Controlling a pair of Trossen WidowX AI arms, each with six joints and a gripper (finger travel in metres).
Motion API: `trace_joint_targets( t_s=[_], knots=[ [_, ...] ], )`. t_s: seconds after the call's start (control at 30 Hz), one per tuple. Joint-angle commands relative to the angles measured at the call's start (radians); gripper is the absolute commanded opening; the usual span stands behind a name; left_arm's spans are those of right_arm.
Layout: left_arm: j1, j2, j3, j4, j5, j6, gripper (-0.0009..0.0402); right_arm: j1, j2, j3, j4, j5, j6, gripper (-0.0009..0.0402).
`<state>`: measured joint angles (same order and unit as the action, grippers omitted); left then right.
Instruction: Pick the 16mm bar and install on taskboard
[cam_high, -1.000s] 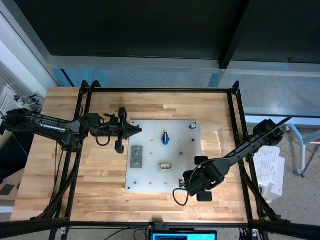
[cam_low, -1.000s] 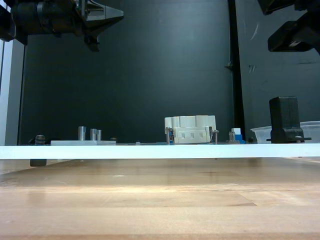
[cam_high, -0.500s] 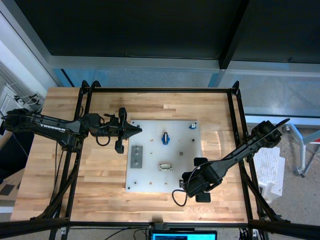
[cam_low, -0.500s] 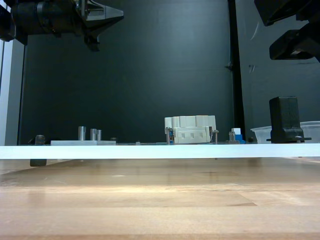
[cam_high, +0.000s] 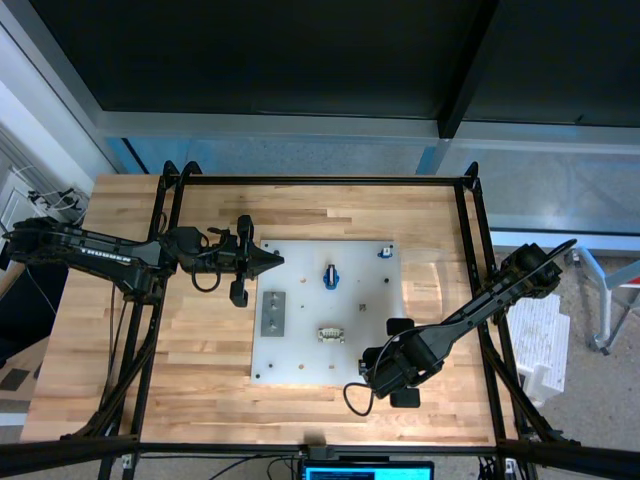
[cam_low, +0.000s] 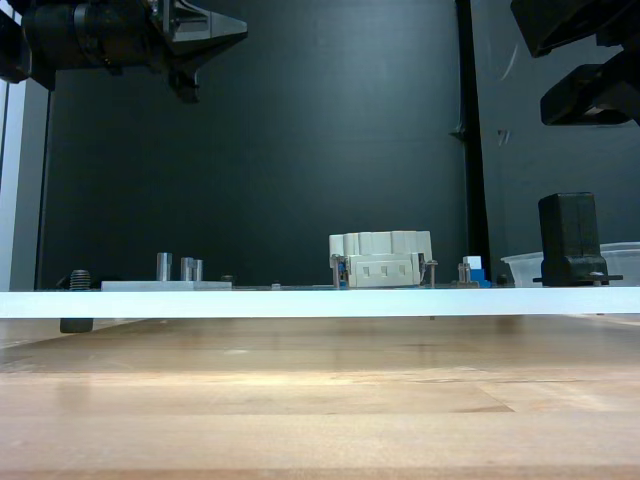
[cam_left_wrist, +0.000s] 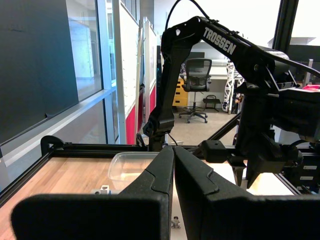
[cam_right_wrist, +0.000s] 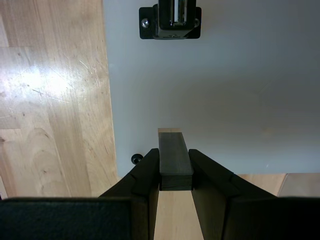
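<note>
My right gripper (cam_high: 384, 374) hangs above the near right corner of the white taskboard (cam_high: 300, 345). In the right wrist view its fingers (cam_right_wrist: 145, 172) are shut on a short dark grey bar (cam_right_wrist: 174, 159), the 16mm bar, held over the taskboard (cam_right_wrist: 225, 90) near its edge. A black component (cam_right_wrist: 170, 22) stands on the plate beyond it. My left gripper (cam_high: 276, 260) is raised at the board's far left edge. Its fingers (cam_left_wrist: 159, 170) are pressed together with nothing between them.
On the board sit a grey metal block (cam_high: 272, 312), a blue part (cam_high: 332, 276), a beige connector (cam_high: 331, 334) and the black component (cam_high: 400, 325). A clear plastic tray (cam_high: 425, 283) lies to the board's right. Black frame rails (cam_high: 320, 181) surround the table.
The right gripper has drifted slightly left and toward the near edge, still holding the bar. The left arm has not moved.
</note>
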<state>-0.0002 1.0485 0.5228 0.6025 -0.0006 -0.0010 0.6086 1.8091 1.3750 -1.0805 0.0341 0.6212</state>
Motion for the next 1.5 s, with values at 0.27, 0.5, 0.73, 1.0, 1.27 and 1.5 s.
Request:
trace_joint_targets(
  t_s=[0.27,0.5,0.73,1.0,1.27,1.5],
  knots=[
    [0.0,0.0,0.0,0.0,0.0,0.0,0.0,0.003,0.005,-0.011,0.004,0.002,0.001,0.0004],
    [0.0,0.0,0.0,0.0,0.0,0.0,0.0,0.003,0.017,-0.011,0.023,0.003,-0.002,0.0004],
    [0.0,0.0,0.0,0.0,0.0,0.0,0.0,0.003,0.017,-0.011,0.016,0.003,-0.005,0.0004],
    [0.0,0.0,0.0,0.0,0.0,0.0,0.0,0.003,0.017,-0.011,0.011,0.002,-0.005,0.0004],
    [0.0,0.0,0.0,0.0,0.0,0.0,0.0,0.003,0.017,-0.012,0.014,0.003,-0.005,0.0004],
    [0.0,0.0,0.0,0.0,0.0,0.0,0.0,0.003,0.026,-0.012,0.023,0.0,-0.005,0.0004]
  ],
)
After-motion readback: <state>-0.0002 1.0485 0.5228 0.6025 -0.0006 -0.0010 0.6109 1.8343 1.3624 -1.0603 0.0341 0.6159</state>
